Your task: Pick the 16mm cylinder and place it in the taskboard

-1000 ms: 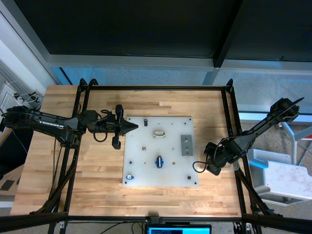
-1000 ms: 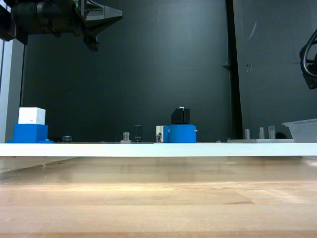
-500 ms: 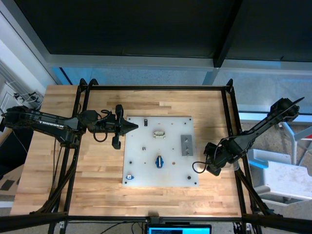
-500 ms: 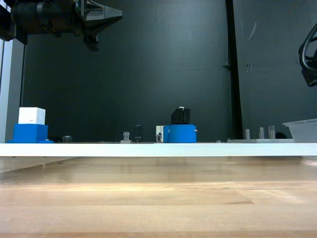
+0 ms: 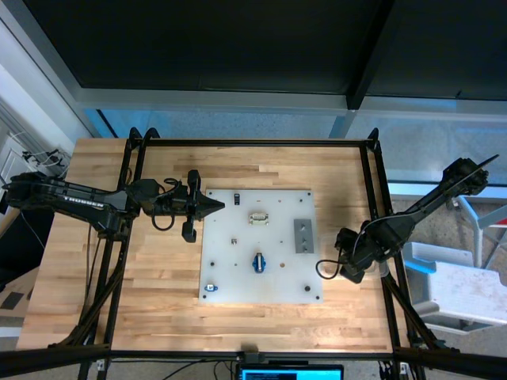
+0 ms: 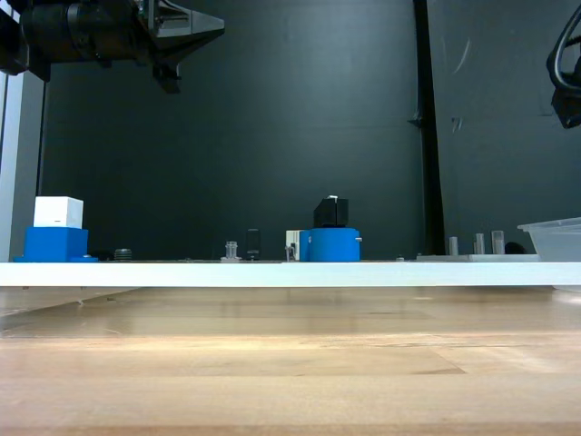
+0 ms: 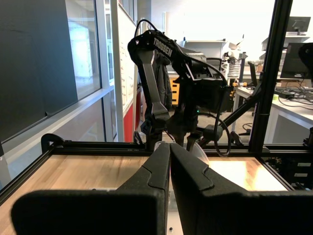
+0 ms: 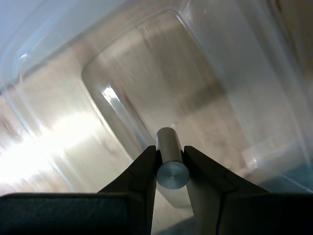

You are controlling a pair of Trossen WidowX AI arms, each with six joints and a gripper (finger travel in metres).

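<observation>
Wooden tabletop (image 5: 158, 269), taskboard (image 5: 238, 269) centred; my left gripper (image 7: 169, 147) hovers pressed together over its left edge. My right gripper (image 8: 171, 152) pinches the 16mm cylinder (image 8: 172, 171) over the tray (image 8: 220, 73).

L end effector (image 7: 169, 149), R end effector (image 8: 169, 159): blk tapered fingers (image 7: 155, 171); TROSSEN lettering (image 7: 164, 45).

A robotics lab: 2 black Trossen arms (image 7: 156, 54) on a black metal frame (image 5: 253, 143) flank a wooden table (image 5: 158, 269). The left tool (image 5: 219, 204) hangs at the left edge of the white taskboard (image 5: 238, 277), the right tool (image 5: 354, 275) at the table's right edge. Behind stand glass partitions (image 7: 83, 49) and other desks crowded with monitors (image 7: 299, 23) and cables.
</observation>
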